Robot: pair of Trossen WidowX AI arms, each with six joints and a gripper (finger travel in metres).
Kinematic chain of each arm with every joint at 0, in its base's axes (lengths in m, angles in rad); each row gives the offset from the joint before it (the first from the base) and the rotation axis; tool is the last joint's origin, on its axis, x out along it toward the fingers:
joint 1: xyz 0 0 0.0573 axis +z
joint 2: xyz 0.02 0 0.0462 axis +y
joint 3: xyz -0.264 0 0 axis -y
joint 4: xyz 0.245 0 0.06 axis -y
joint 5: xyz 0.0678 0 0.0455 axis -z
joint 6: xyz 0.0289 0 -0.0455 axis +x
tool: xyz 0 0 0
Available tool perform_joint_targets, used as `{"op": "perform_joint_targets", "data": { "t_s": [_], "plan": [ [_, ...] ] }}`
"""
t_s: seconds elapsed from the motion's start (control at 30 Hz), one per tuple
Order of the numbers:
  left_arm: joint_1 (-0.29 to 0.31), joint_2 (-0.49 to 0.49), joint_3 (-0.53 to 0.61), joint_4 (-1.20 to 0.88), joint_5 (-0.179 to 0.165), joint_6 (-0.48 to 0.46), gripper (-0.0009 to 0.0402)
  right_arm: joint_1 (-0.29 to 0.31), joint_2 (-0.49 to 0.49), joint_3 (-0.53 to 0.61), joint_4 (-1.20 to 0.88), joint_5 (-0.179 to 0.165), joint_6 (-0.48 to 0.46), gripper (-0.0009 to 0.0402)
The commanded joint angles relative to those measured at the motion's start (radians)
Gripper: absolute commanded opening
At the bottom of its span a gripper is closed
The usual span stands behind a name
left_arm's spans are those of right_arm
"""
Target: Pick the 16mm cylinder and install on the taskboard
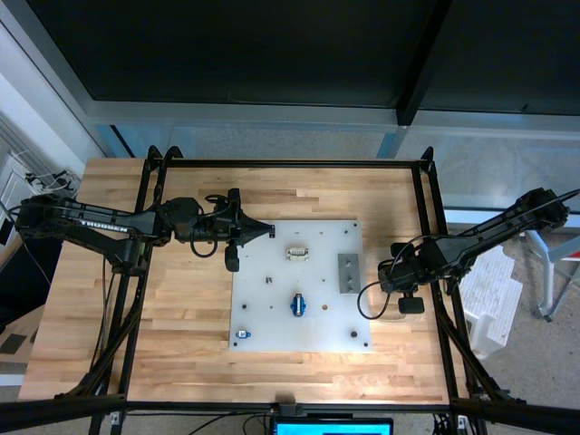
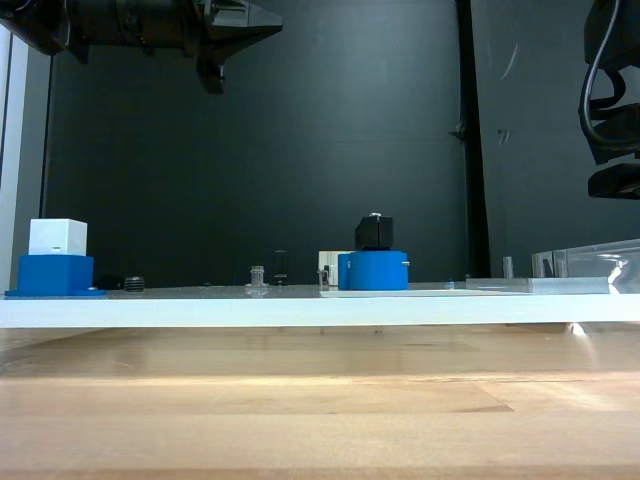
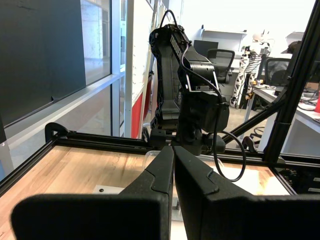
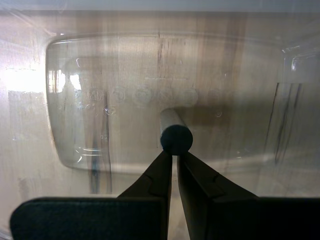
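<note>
The 16mm cylinder [image 4: 176, 135] is a short dull-grey peg inside a clear plastic tray [image 4: 100, 75], seen in the right wrist view. My right gripper [image 4: 173, 154] hovers over the tray with its fingers shut, the tips just short of the peg and holding nothing. From above, this gripper [image 1: 397, 275] hangs just off the right edge of the taskboard [image 1: 326, 240], a white square plate. My left gripper [image 1: 270, 230] is shut and empty, raised over the board's far left corner and pointing right; the low view shows it high up [image 2: 268, 22].
On the board stand a grey metal block [image 1: 349, 272], a beige connector [image 1: 295, 253], a blue fitting [image 1: 297, 305] and a small blue-and-white piece [image 1: 242, 335]. A black frame [image 1: 290, 164] rings the wooden table. The clear tray [image 2: 590, 270] sits at the board's right.
</note>
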Motion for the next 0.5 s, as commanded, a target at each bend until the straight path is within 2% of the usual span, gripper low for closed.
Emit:
{"op": "perform_joint_targets", "data": {
  "t_s": [0.03,0.5],
  "plan": [
    [0.0,0.0,0.0,0.0,0.0,0.0,0.0,0.0,0.0,0.001,0.0,-0.001,0.0,0.0001],
    [0.0,0.0,0.0,0.0,0.0,0.0,0.0,0.0,0.0,0.001,-0.009,0.003,0.001,0.0]
  ]
}}
